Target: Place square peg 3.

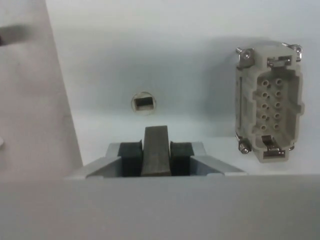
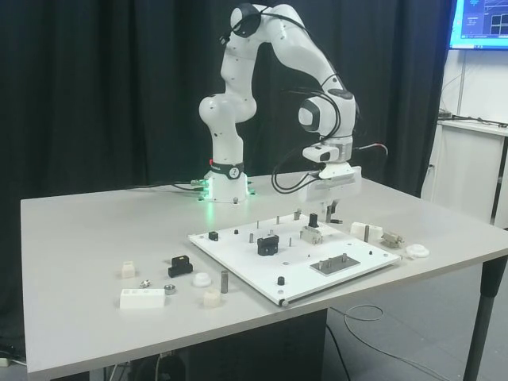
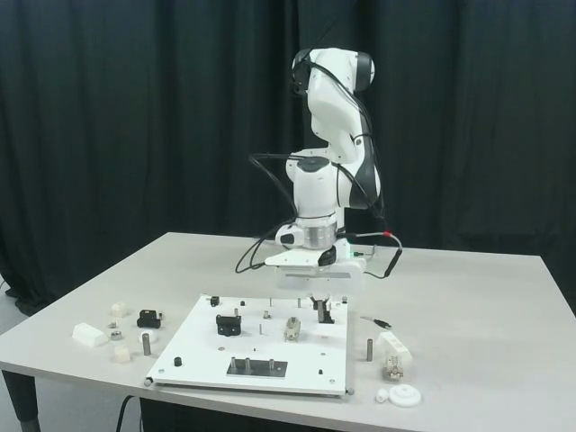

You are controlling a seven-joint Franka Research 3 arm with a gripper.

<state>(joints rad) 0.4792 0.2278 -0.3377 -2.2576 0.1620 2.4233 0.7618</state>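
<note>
My gripper (image 1: 156, 159) is shut on a dark square peg (image 1: 155, 147), which stands upright between the black finger pads (image 1: 130, 152). The peg hangs just above the white board (image 1: 200, 60). A small square hole (image 1: 144, 103) in a round insert lies a short way ahead of the peg tip. In the second room view the gripper (image 3: 322, 304) holds the peg (image 3: 322, 311) over the board's far side (image 3: 198, 351). The first room view shows the peg (image 2: 313, 219) low over the board (image 2: 238, 246).
A grey multi-pin connector (image 1: 270, 102) is mounted on the board beside the peg. A black block (image 2: 267, 244), thin pins and a grey plate (image 2: 335, 264) also stand on the board. Loose white and black parts (image 2: 143, 297) lie on the table off one side, with more white parts (image 2: 416, 251) off the other.
</note>
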